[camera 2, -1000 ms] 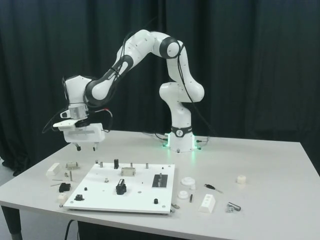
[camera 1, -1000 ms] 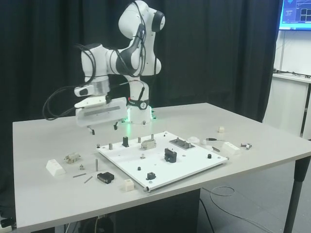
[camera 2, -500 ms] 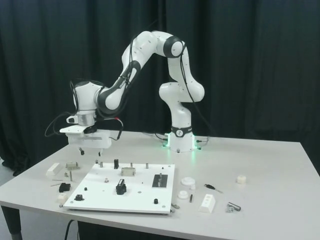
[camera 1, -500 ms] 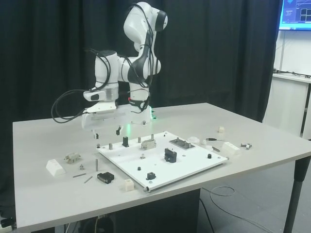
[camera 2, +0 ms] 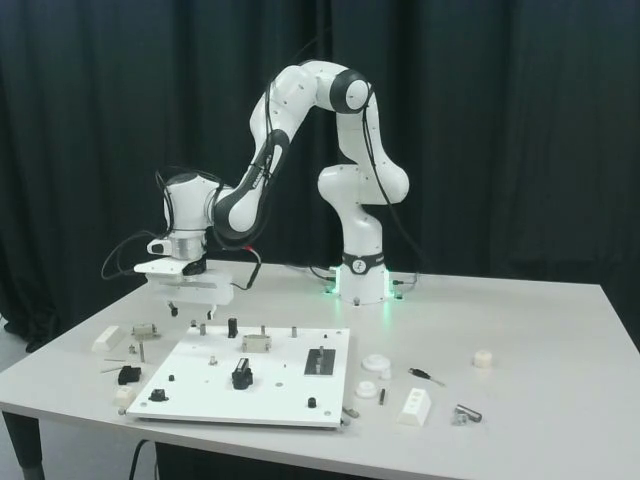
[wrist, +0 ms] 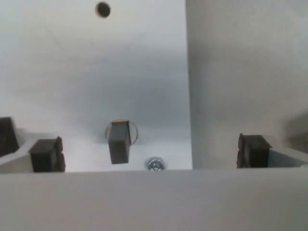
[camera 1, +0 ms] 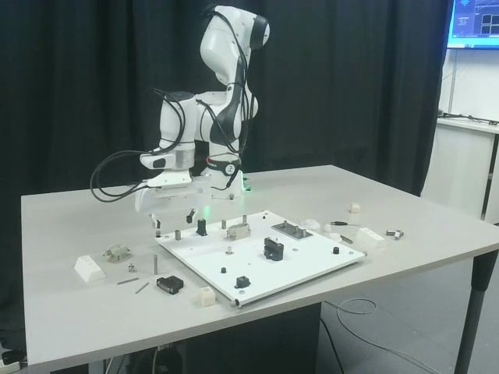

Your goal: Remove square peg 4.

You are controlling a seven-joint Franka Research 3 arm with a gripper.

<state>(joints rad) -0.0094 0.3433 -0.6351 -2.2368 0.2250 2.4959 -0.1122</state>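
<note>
Peg: The square peg (wrist: 119, 142) is a small grey post. It stands straight up in a round hole at the corner of the white board (camera 1: 265, 265). In the first room view it is the little post (camera 1: 177, 234) by the board's back left corner.

Peg's long way: It points up and down. So the way out is most likely straight up.

Gripper: The gripper (wrist: 149, 153) hangs low over that corner of the board, with nothing in it. Its two black fingertips (wrist: 46, 155) are wide apart, one on each side.

Where the peg lies from the gripper: In the wrist view the peg sits between the two fingertips, but not in the middle. It is closer to one fingertip than to the other (wrist: 253, 150). The far fingertip hangs over the bare grey bench (wrist: 250, 72), past the board's edge. The gripper is above the peg and does not touch it.

What the next move needs: I think the gripper should slide sideways a little so the peg is in the middle, then go down and close on it.

Nearby: A small shiny screw (wrist: 154, 164) sits in the board just beside the peg. A dark hole (wrist: 102, 9) is farther off.

Arm: There is only one arm (camera 2: 270, 150), and it is bent down toward this corner.

Writing: I see no words or labels that can be read.
</note>
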